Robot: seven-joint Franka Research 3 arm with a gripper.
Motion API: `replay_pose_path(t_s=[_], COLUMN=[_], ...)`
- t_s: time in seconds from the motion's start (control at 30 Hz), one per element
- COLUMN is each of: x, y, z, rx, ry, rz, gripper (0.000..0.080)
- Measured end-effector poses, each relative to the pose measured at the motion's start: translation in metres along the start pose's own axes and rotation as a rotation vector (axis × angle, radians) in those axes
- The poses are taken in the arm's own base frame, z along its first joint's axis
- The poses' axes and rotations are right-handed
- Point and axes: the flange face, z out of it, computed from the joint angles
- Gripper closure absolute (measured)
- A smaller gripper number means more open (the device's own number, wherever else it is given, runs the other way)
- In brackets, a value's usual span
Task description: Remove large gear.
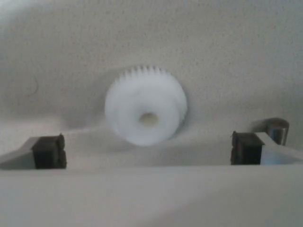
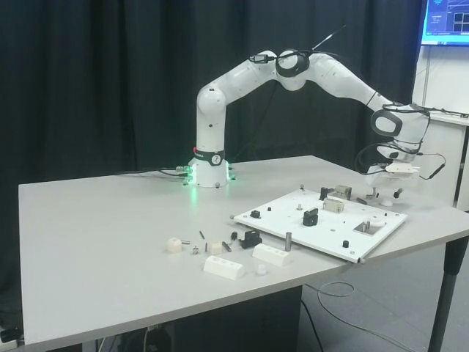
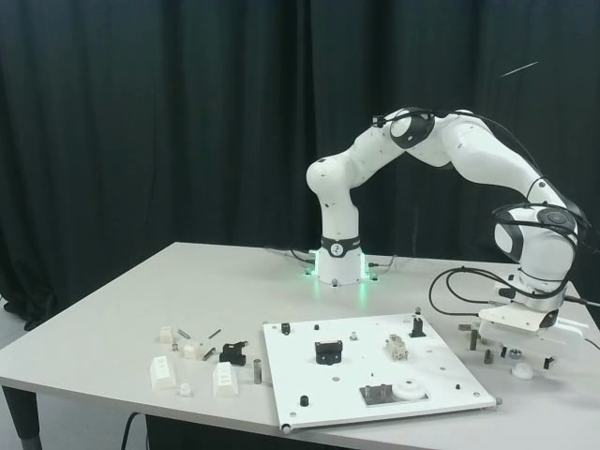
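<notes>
1. We see the white large gear [image 1: 146, 106] lying flat on the grey tabletop [image 3: 112, 319], bore facing up, so its axis stands vertical; no long axis along the surface, since it is round.
2. In the second room view the large gear [image 3: 522, 371] rests on the tabletop to the right of the white assembly board [image 3: 300, 370], off the board and near the right edge.
3. The claw [image 1: 147, 153] hovers just above the gear, released: in the wrist view its two black fingertips [image 1: 49, 152] stand well apart with the gear between them, touching neither.
4. In the first room view the claw [image 2: 386, 192] hangs just past the board's far right corner, and the gear [image 2: 386, 202] shows as a small white disc beneath it.
5. A second white gear [image 3: 407, 391] sits on the board by a grey plate.
6. Loose white blocks [image 2: 224, 267] and small black parts [image 2: 251, 237] lie on the tabletop left of the board.
7. A green light glows at the arm's base [image 2: 209, 174].
</notes>
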Motion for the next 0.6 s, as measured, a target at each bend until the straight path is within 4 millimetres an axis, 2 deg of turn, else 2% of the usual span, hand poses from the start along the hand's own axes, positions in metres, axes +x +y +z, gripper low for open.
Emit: replay_pose_path(t_s=[0.1,0.13,0.23,0.6], x=[0.0009,0.0013,0.0022,0.0064], y=[-0.0001,-0.0001,-0.0002,0.0001], z=[-0.0013,-0.0018,-0.0033,-0.0081], rx=[0.002,0.002,0.004,0.009], ry=[0.000,0.000,0.000,0.001], rz=[0.001,0.002,0.003,0.010], gripper=[0.0073,0.0020,0.0008,0.0003])
